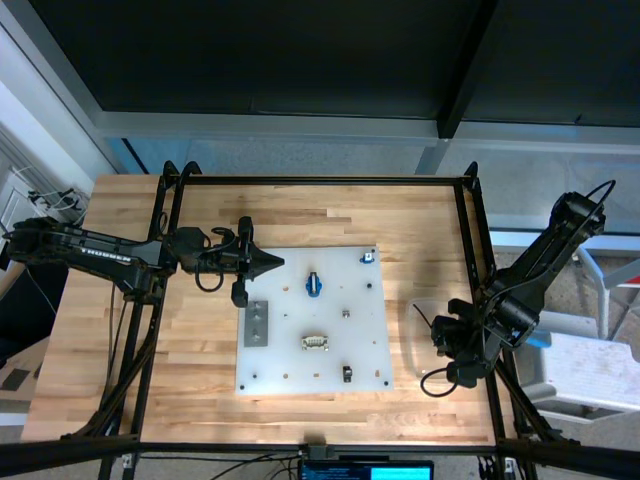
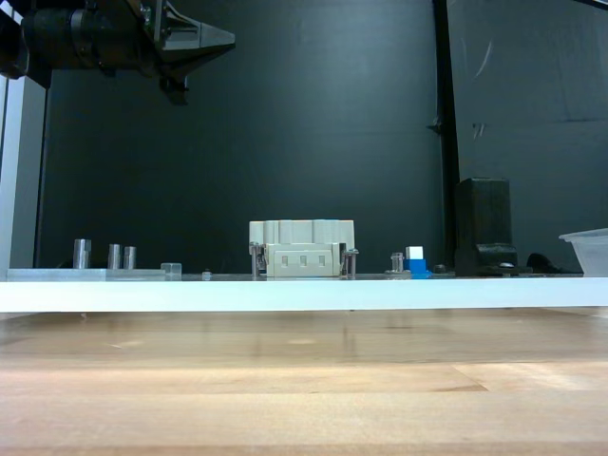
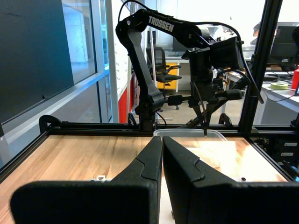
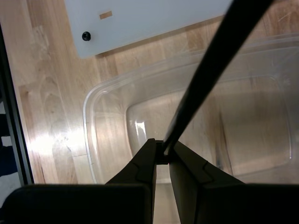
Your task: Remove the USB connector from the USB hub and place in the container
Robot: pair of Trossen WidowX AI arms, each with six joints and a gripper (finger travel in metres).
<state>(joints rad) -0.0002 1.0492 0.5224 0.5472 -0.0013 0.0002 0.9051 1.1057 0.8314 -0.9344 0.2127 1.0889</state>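
Jaws of right gripper (image 4: 161, 153) are clamped on the USB connector (image 4: 211, 70), its thin black cable pinched btwn the tips w/ no gap. Only right wrist view shows that pinch. It also shows the container (image 4: 96, 122) directly under the tips, on the wood table (image 4: 46, 93), just right of the white board (image 4: 140, 23). Left wrist view, looking across, has the cable hanging straight down from right gripper, lower end at container rim level; touching or not, can't tell. Left gripper (image 1: 272, 262) jaws are nearly together, thin slit only, holding nothing. High view puts it over board's far-left edge; low view shows it well abv the board.
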